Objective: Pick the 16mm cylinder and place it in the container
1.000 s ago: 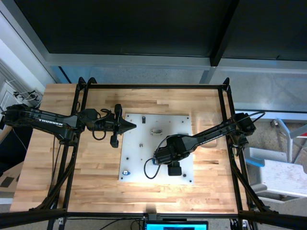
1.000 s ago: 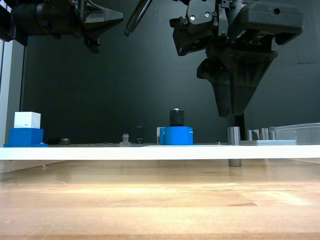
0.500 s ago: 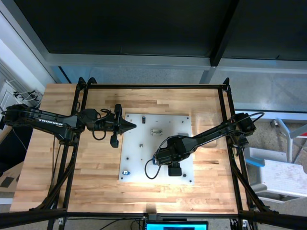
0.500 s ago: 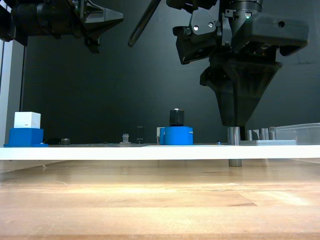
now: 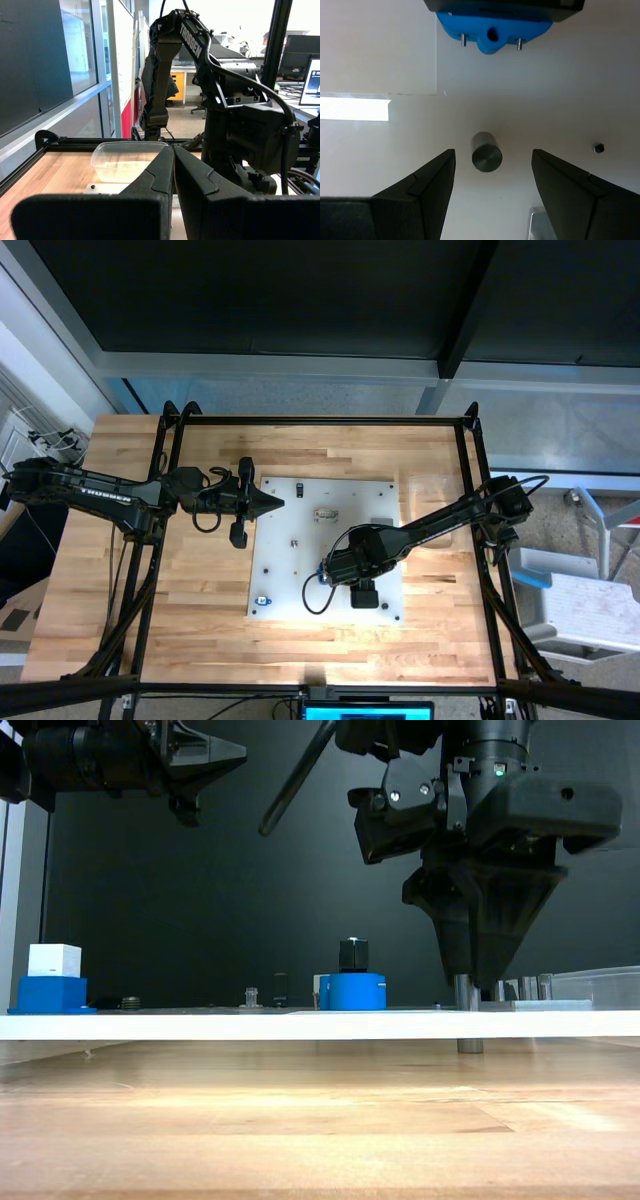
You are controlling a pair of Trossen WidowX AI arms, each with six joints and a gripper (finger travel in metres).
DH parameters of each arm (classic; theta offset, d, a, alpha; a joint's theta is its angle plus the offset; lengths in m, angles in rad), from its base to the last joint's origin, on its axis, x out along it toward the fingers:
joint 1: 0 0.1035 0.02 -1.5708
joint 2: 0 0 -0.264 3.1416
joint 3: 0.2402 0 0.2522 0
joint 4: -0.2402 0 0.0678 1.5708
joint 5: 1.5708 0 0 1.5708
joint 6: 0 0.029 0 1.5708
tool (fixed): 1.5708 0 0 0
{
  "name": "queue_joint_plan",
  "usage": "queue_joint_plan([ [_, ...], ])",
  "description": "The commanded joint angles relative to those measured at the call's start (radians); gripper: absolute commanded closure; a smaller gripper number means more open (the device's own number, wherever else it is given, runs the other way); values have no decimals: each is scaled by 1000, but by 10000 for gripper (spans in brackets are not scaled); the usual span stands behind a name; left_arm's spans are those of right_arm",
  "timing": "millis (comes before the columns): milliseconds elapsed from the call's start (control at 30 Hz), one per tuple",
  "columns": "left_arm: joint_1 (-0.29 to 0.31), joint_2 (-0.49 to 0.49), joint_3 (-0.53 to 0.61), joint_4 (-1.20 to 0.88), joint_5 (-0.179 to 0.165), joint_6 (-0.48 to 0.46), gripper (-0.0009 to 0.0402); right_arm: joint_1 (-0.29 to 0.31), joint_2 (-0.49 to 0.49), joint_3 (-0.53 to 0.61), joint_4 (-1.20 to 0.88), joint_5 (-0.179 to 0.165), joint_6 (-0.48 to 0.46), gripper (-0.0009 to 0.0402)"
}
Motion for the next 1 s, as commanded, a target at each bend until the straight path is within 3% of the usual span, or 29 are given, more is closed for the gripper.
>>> queue_joint_plan([
  [33,0,0,0,0,0,0,393,0,22,0,19,-18,-1,181],
  [400,0,0,0,0,0,0,393,0,22,-12,27,-17,5,189],
  [1000,0,0,0,0,0,0,393,0,22,-13,36,-20,4,298],
])
